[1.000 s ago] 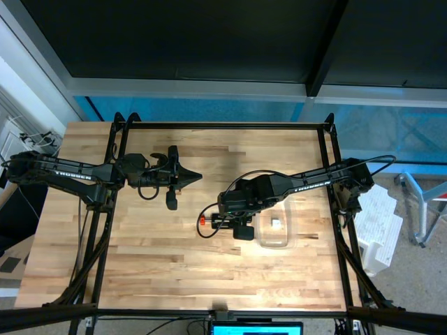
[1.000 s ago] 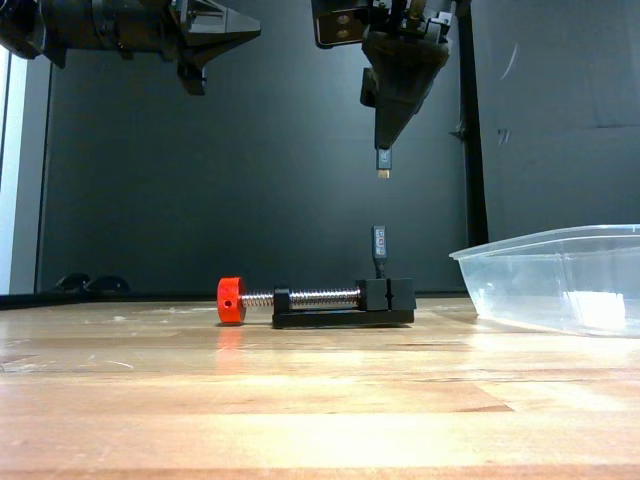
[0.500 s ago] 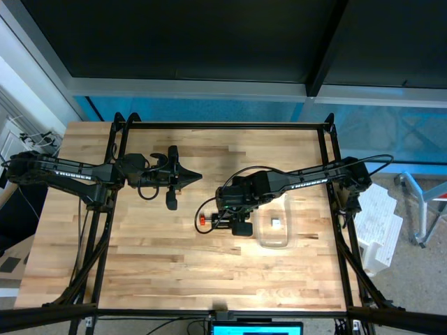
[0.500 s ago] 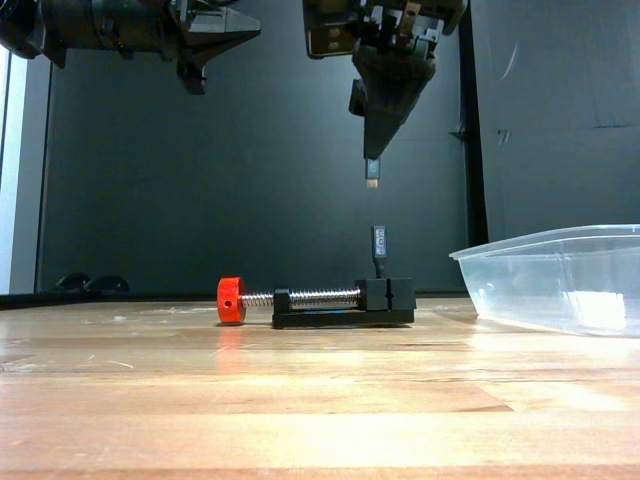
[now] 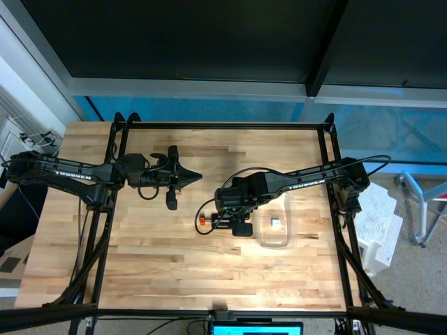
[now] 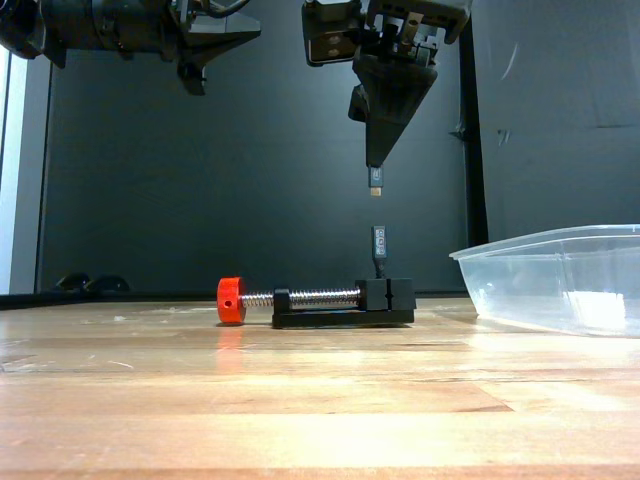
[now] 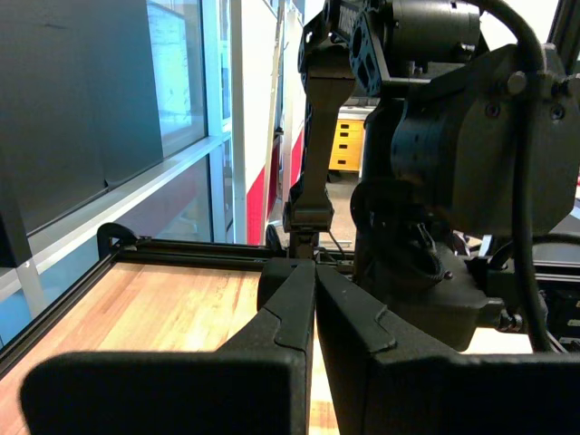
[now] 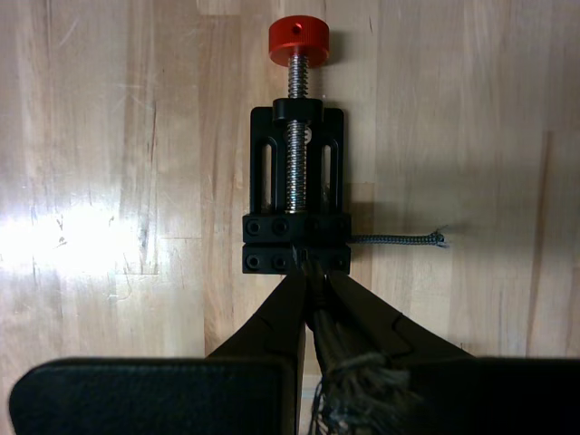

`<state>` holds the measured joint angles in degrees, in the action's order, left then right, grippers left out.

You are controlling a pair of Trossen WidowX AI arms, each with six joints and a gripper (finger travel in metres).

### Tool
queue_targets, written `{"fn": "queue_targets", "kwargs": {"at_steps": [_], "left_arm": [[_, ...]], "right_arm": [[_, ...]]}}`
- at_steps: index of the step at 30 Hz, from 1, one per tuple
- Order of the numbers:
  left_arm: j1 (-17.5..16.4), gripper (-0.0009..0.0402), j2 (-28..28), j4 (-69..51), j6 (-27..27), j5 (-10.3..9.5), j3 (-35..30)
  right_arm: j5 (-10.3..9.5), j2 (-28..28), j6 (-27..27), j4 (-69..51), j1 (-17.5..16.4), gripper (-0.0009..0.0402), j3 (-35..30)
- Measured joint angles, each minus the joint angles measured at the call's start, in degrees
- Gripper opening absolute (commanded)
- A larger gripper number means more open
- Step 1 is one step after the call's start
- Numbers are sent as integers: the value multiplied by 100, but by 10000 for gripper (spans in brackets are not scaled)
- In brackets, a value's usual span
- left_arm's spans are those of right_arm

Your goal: Pick the usb-c connector and install on the hub

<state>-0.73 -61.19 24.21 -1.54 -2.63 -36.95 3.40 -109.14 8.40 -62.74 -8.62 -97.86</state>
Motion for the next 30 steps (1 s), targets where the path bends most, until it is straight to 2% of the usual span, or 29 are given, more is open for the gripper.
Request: {"fn": "queue_targets", "kwargs": {"at_steps": [30], "left_arm": [[0, 0, 0, 0, -2, 0, 0]], "right_arm": [[2, -9, 55, 262, 0, 0, 258]]}}
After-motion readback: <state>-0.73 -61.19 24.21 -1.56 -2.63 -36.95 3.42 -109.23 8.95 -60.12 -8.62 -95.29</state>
